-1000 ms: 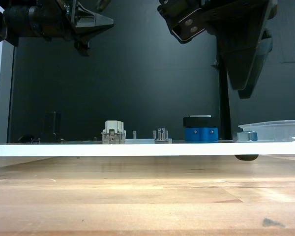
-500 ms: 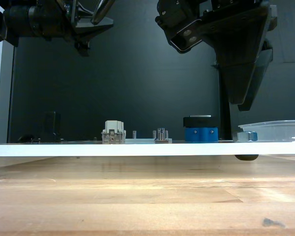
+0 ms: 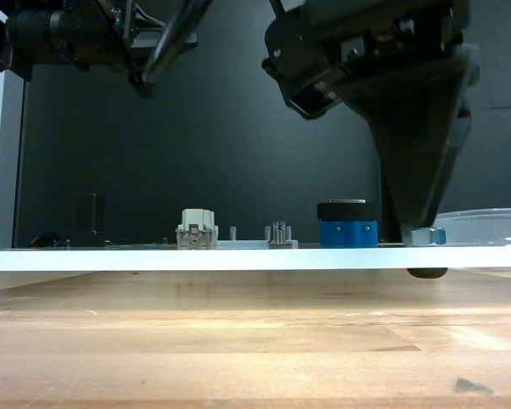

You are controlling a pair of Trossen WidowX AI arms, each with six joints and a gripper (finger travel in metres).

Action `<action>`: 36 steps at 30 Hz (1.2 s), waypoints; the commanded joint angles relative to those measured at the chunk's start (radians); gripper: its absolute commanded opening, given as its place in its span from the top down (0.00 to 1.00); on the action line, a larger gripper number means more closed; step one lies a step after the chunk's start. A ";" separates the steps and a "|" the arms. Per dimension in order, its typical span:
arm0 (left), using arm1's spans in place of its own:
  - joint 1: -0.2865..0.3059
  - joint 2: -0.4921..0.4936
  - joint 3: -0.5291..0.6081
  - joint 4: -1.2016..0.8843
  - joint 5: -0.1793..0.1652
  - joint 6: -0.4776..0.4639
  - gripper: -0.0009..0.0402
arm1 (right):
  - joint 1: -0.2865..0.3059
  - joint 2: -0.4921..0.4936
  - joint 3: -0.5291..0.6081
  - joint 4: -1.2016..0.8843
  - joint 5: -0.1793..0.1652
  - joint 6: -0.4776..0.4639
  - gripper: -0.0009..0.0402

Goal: Unfasten the M12 fastener and place in the container

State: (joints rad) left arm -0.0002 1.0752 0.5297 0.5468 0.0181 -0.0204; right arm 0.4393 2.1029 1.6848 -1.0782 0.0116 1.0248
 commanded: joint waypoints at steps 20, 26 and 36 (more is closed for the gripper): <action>0.000 0.000 0.000 0.000 0.000 0.000 0.98 | -0.001 -0.001 -0.033 0.038 -0.013 -0.037 0.58; 0.000 0.000 0.000 0.000 0.000 0.000 0.98 | -0.001 -0.001 -0.033 0.038 -0.013 -0.037 0.75; 0.000 0.000 0.000 0.000 0.000 0.000 0.98 | -0.001 -0.001 -0.033 0.048 -0.013 -0.048 0.92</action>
State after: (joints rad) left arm -0.0002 1.0752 0.5301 0.5468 0.0181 -0.0208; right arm 0.4385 2.1025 1.6508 -1.0321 -0.0040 0.9813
